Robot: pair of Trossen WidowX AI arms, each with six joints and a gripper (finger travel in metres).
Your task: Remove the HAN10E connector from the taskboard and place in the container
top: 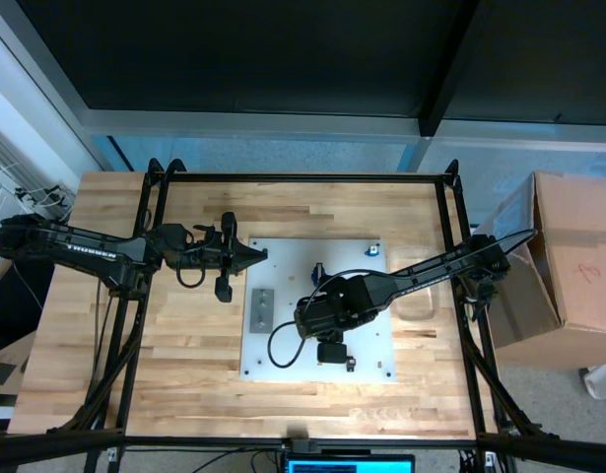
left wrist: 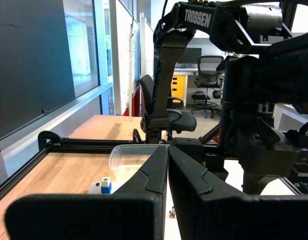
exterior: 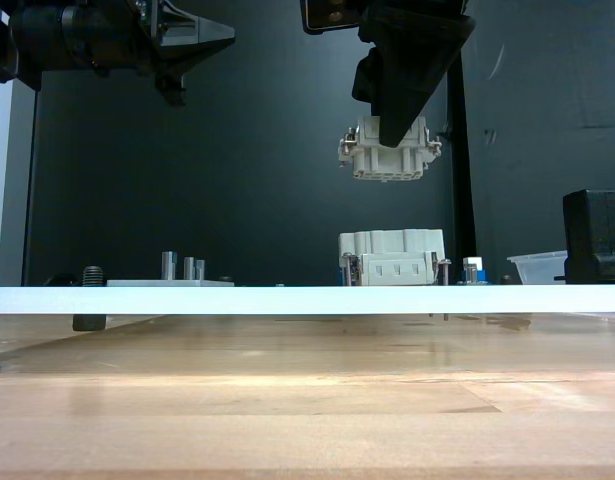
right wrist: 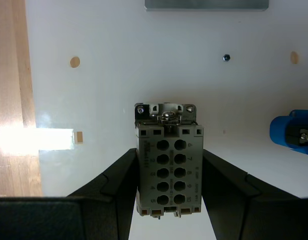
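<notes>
Low view: HAN10E connector (exterior: 387, 150) clamped in right jaws, level, clear above seat (exterior: 392, 258); container (exterior: 537, 265) beyond, toward right-arm side, beside taskboard (top: 283, 261). Left jaws pressed together, empty, high over board's left edge.

Above the taskboard (top: 283, 345), open air separates the mating base (exterior: 392, 257) from the HAN10E connector (exterior: 387, 155), clamped in the right pincer (right wrist: 168, 155) higher up. The right arm (top: 431, 266) stretches alongside the container (top: 418, 299) off the taskboard's right edge. The left pincer (top: 255, 254), fingers together, hangs high over the taskboard's left edge.
</notes>
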